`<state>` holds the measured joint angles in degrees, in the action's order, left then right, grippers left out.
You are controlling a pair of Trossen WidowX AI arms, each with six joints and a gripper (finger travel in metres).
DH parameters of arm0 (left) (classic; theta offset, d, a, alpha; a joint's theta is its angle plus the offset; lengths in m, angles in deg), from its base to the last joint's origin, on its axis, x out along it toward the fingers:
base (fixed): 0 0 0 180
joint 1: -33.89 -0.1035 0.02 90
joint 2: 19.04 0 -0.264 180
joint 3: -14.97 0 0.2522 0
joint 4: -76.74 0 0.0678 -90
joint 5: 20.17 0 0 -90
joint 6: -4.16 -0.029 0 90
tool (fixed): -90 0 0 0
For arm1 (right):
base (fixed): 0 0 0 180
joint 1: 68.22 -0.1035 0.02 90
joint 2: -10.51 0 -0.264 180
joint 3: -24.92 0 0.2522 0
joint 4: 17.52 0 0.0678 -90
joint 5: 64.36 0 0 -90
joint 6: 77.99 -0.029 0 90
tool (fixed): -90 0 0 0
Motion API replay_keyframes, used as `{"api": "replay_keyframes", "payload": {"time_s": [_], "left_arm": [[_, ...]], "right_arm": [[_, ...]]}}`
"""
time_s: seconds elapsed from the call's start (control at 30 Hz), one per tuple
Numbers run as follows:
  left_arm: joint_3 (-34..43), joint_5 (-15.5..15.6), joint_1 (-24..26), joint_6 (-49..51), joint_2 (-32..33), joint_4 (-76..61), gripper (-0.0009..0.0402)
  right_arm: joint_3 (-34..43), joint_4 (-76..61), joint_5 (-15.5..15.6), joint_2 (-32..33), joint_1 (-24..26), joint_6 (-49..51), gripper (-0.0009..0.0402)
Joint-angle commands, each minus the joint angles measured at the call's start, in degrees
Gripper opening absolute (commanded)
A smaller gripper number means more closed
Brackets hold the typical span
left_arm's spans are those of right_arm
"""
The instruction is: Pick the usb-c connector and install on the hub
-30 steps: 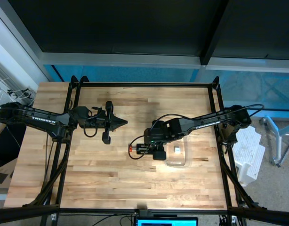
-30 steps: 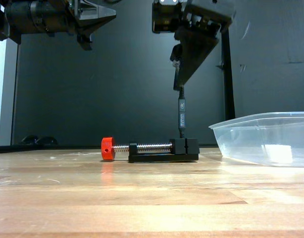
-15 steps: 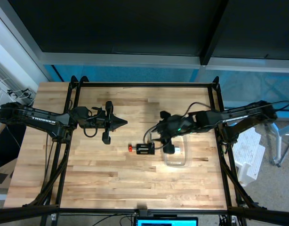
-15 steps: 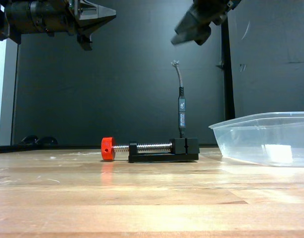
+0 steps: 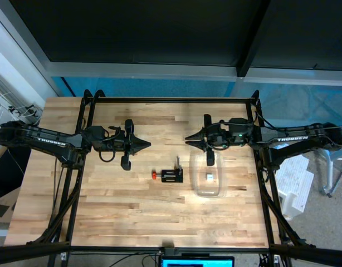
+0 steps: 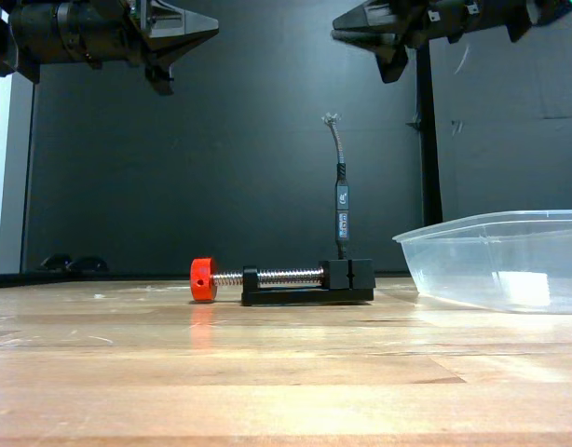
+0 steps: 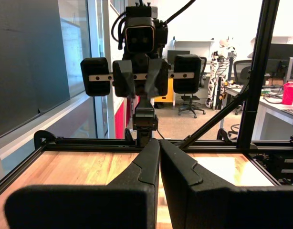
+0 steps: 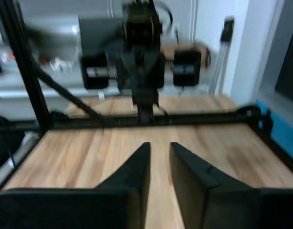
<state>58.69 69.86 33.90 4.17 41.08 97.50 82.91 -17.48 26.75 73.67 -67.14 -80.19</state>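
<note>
Left jaws, pressed shut on nothing, hang high above the wooden surface (image 6: 267,372) at the tip of the left arm (image 5: 48,139), pointing inward. Below and to their right lies a small black clamp (image 6: 305,279) with a red knob (image 6: 202,279). The usb-c connector (image 6: 342,200) stands free of both arms. Its foot sits in the clamp's block and its long axis is upright, a thin dark stem with a pale, slightly bent top. Right jaws, narrowly parted and empty, hover well above it, almost overhead, and look the nearer pair. A clear plastic tray (image 6: 491,265) sits just beside the clamp.
</note>
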Motion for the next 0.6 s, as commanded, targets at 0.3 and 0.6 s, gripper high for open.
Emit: {"api": "replay_keyframes", "payload": {"time_s": [0.3, 0.6], "left_arm": [[0.00, -0.02, -0.02, 0.00, 0.00, 0.00, 0.0000], [0.00, -0.02, 0.00, 0.00, 0.00, 0.00, 0.0000]], "right_arm": [[-6.99, 9.62, -1.95, -2.99, -0.24, -1.77, -0.0002], [-9.60, 13.25, -1.05, -5.38, -0.48, -2.01, 0.0000]]}}
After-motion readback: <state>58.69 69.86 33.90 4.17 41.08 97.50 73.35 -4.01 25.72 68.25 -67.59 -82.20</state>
